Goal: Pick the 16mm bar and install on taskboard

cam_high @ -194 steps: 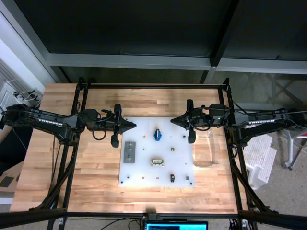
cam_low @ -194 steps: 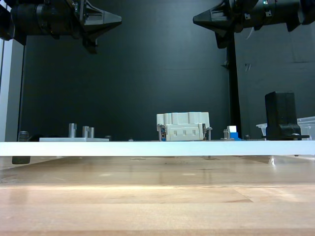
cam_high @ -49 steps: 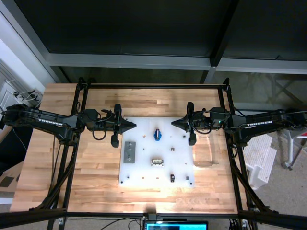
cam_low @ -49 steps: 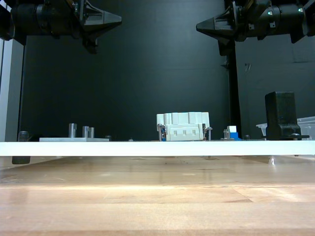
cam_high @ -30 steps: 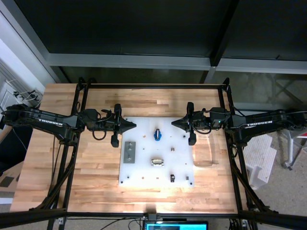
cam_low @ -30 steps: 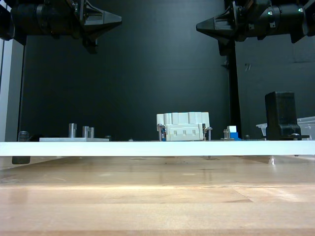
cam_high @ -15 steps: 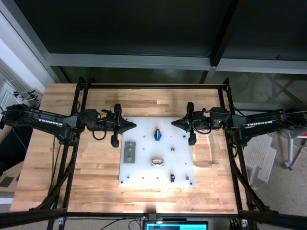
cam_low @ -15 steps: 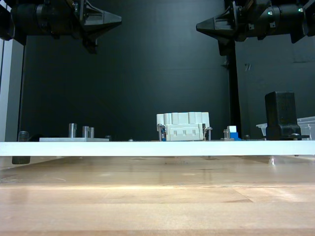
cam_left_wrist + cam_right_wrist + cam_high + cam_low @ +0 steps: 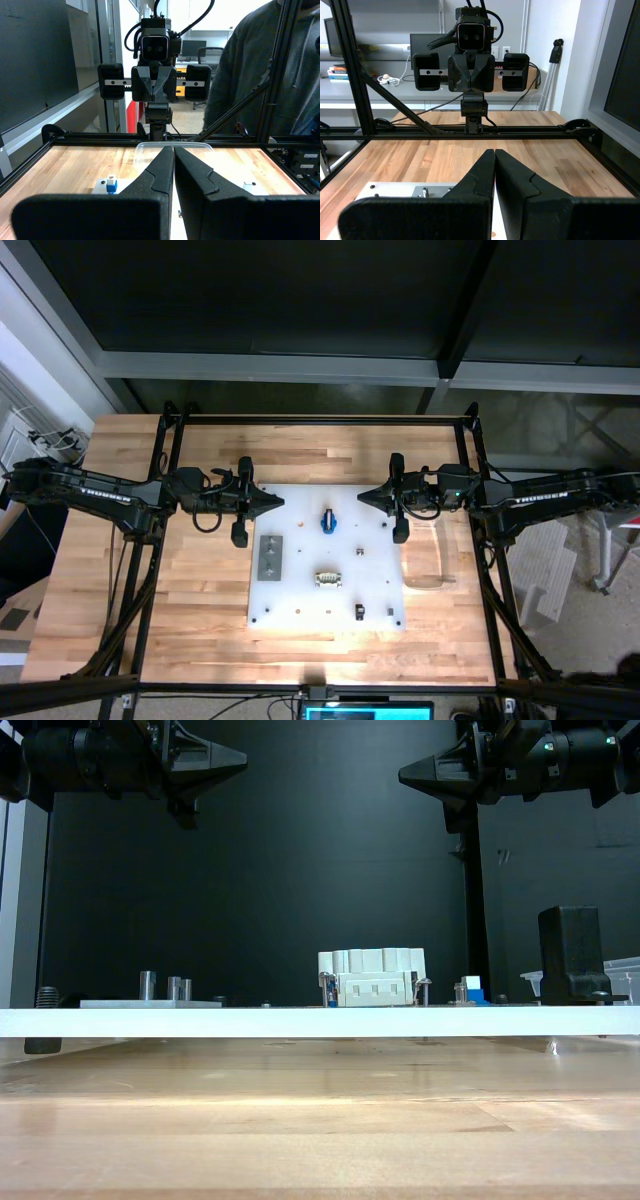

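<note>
Taskboard [image 9: 300,590]: 16mm bar not discernible. Left tool [image 9: 278,502], right tool [image 9: 362,494]: closed, empty, high over its far corners. Pick and install apparently both outstanding.

Left hand [image 9: 278,502] and right hand [image 9: 362,495] over far end of taskboard [image 9: 295,560]

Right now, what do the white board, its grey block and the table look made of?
The taskboard is likely matte white plastic, uniform and drilled. The grey block seems dull metal, with pins standing on it. The table is wood, glued strips with visible grain. The left gripper and right gripper hang shut above the board's far edge.
</note>
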